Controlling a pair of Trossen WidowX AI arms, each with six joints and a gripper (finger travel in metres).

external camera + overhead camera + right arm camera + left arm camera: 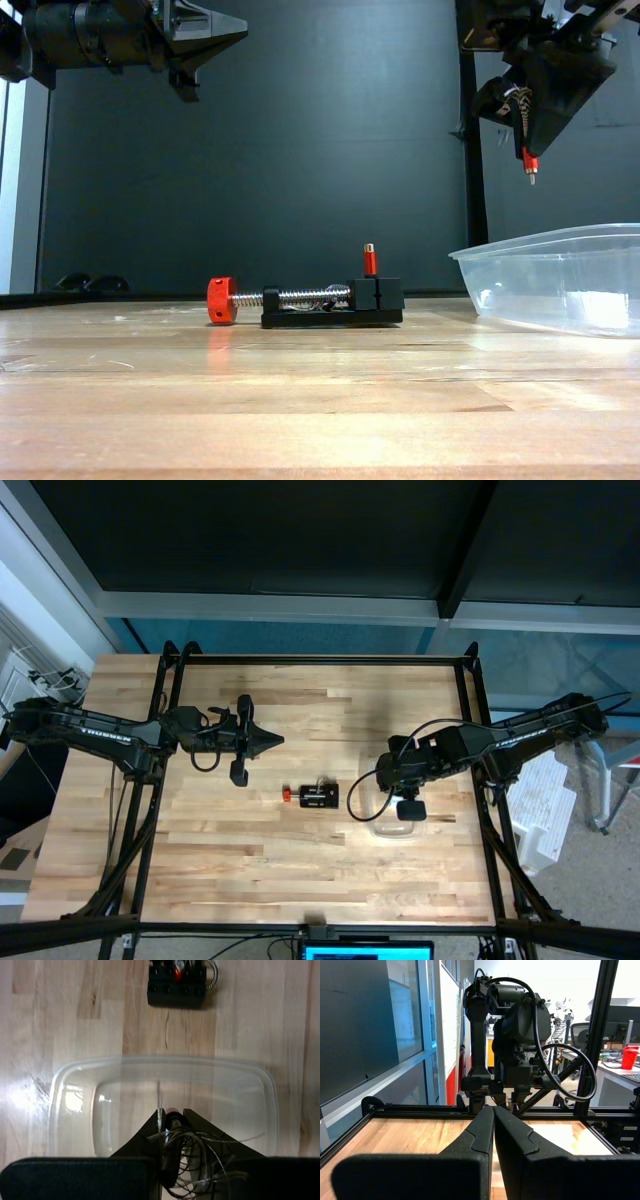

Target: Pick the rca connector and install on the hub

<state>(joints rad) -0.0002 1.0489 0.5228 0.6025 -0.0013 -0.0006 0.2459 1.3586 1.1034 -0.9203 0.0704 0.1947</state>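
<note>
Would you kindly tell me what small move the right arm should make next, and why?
Probably a level sideways carry: the right gripper, shut on the red, silver-tipped rca connector, hangs above the clear plastic tray, while the small black hub with a red knob sits on the table outside the tray. The left gripper is parked high, fingers shut.

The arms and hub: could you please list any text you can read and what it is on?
"TROSSEN": left arm, behind the shut left gripper, raised left of the hub.
Right arm lettering: blurred; right gripper holds the rca connector over the tray.
Hub: none.
</note>
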